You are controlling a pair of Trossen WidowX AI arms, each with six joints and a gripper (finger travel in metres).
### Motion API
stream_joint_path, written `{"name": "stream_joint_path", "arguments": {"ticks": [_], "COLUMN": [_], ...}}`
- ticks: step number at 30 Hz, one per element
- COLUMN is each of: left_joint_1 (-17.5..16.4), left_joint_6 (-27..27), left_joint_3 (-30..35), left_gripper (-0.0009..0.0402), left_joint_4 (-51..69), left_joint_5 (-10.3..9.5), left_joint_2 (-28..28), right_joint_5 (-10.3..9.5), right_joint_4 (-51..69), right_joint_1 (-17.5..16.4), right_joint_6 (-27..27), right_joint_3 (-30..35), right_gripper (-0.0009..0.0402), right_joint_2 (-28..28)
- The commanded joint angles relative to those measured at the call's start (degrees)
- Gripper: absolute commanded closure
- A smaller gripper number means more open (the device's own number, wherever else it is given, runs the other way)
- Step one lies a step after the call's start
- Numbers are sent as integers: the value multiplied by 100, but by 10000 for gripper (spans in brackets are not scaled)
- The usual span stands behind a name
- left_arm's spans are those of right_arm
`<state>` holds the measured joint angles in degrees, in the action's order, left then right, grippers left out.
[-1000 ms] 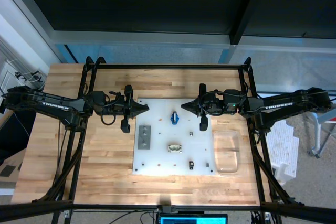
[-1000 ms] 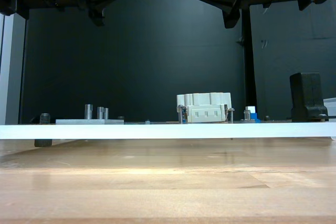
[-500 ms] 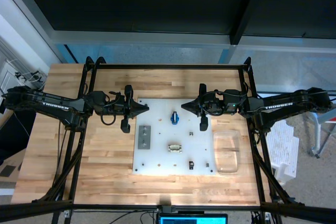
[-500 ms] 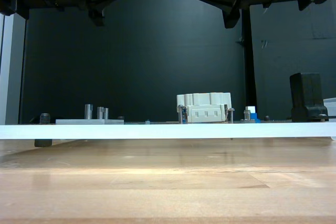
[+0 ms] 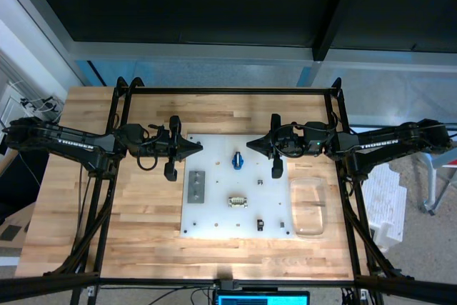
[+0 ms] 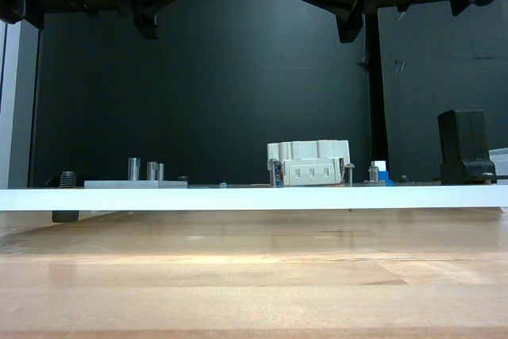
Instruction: Pick the 16mm bar and install on taskboard
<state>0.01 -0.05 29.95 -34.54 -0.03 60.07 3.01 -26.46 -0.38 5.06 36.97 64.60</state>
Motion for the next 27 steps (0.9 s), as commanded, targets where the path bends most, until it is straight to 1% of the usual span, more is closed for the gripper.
{"name": "stream_joint_path", "arguments": {"ticks": [1,27], "left_joint_1": [-2,-2], "left_joint_6": [0,0], "left_joint_3": [0,0], "left_gripper": [393,393], "left_joint_4": [0,0], "left_joint_5": [2,2], "left_joint_2": [2,2], "right_joint_5": [0,0], "right_joint_4": [-2,-2], "right_joint_1": [-2,-2], "right_joint_6": [0,0], "right_joint_3": [2,2], "right_gripper": [393,393], "right_joint_2": [0,0]}}
